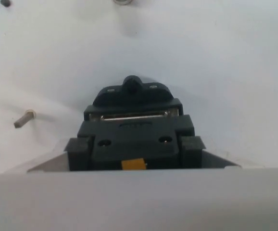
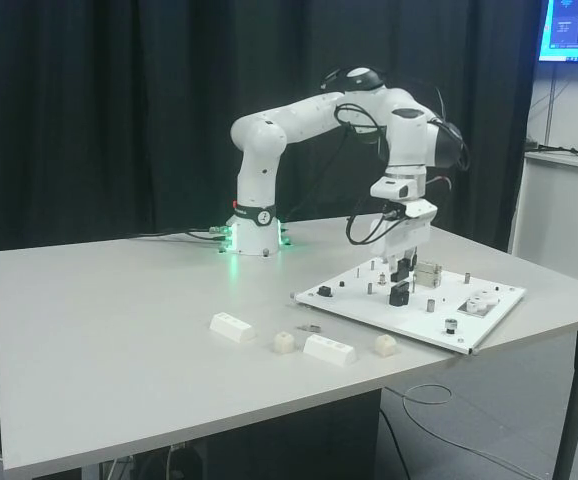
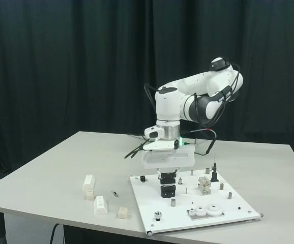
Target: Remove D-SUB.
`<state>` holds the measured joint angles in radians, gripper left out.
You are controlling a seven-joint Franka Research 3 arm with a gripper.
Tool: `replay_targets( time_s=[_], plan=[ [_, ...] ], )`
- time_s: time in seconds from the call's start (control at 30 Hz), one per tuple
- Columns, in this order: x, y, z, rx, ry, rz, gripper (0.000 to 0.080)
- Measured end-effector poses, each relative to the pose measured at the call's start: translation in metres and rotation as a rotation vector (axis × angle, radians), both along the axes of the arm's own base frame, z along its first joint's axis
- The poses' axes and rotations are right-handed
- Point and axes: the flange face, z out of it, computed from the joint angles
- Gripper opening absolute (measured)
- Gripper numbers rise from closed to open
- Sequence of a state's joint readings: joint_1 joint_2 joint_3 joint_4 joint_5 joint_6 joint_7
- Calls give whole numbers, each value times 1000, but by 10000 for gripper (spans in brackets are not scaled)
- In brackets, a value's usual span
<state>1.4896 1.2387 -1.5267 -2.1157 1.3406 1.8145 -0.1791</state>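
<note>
The white arm [image 2: 309,110] reaches over from its base, where green lights glow, and hangs its gripper [image 3: 167,178] over a flat white board [image 2: 349,305] on the grey table [image 2: 119,320].

The two black fingers [image 1: 79,151] are clenched on the black D-SUB plug [image 1: 135,139], one on each side of its body. The plug's shiny metal edge shows in the wrist view. Just past it sits a black socket piece [image 1: 132,94] on the board. In the wrist view the plug and the socket piece look very close, but I cannot tell if they are touching. From the second room view, the plug [image 3: 167,179] sits a little above a black part [image 3: 167,191] on the board.

The board holds many small things: short pegs, a black stand [image 3: 214,177], a small metal block [image 3: 204,185] and two white round wheels [image 3: 207,210] near one corner.

Four small white blocks [image 2: 231,326] lie on the bare table, beside the board, well apart from the gripper.

The plug has some raised marks on its body, but they are too small to read. I see no other writing on the board or the blocks.
</note>
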Motion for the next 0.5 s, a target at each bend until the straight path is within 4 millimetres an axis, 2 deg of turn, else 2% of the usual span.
replay_targets(
  time_s=[0.5],
  plan=[
    [-1,2,18,-8,-7,10,385]
  ],
)
